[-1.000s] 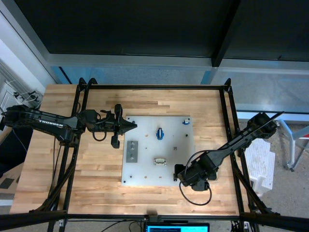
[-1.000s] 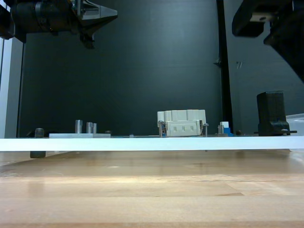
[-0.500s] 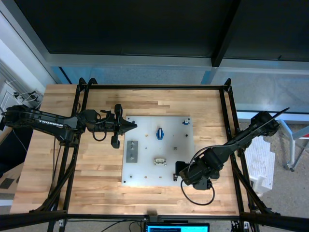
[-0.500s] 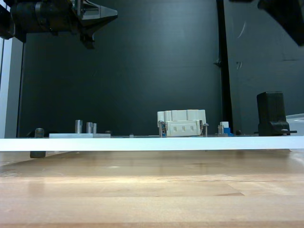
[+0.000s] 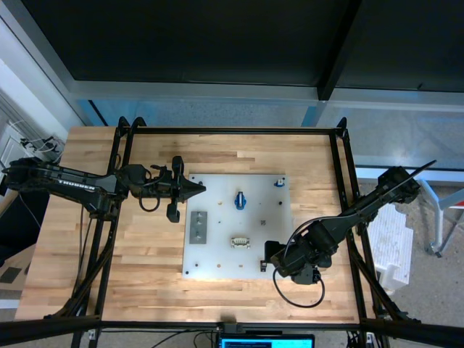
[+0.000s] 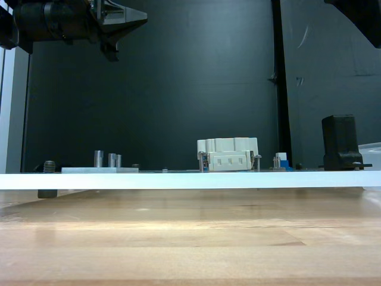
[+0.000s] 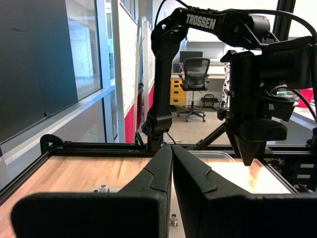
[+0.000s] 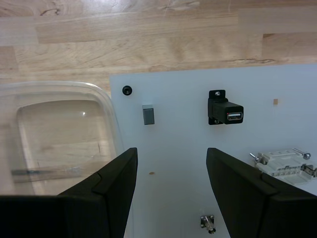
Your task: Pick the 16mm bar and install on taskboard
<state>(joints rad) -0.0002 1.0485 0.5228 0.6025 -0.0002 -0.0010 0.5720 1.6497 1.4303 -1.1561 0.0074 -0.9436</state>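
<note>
Right hand [image 8: 170,163]: mine, held above the near right corner of the board [image 5: 221,192]. It is spread wide and holds nothing, so it bears on no part.
Bar [image 8: 147,114]: the short grey stub I take for the 16mm bar. It stands upright on the board, just beside the corner screw [image 8: 127,90] and apart from my hand. Standing unsupported suggests it sits in a hole, though I cannot see the hole itself.
Tray [image 8: 113,124]: clear plastic on the wooden surface [image 5: 152,283], along the board's right edge. Something thin and faint shows through it, but I cannot tell what.
Black socket [image 8: 225,113]: fixed to the board near the bar, on the side away from the tray.
Left hand [image 5: 196,188]: raised over the board's far left corner, closed on nothing. I judge it is parked to leave the working corner free.
Stage: by my judgement the bar is installed and only the retreat remains.
Next move: a straight rise, keeping the hand wide.
Risk: a sideways drift could clip the bar or the socket.
</note>
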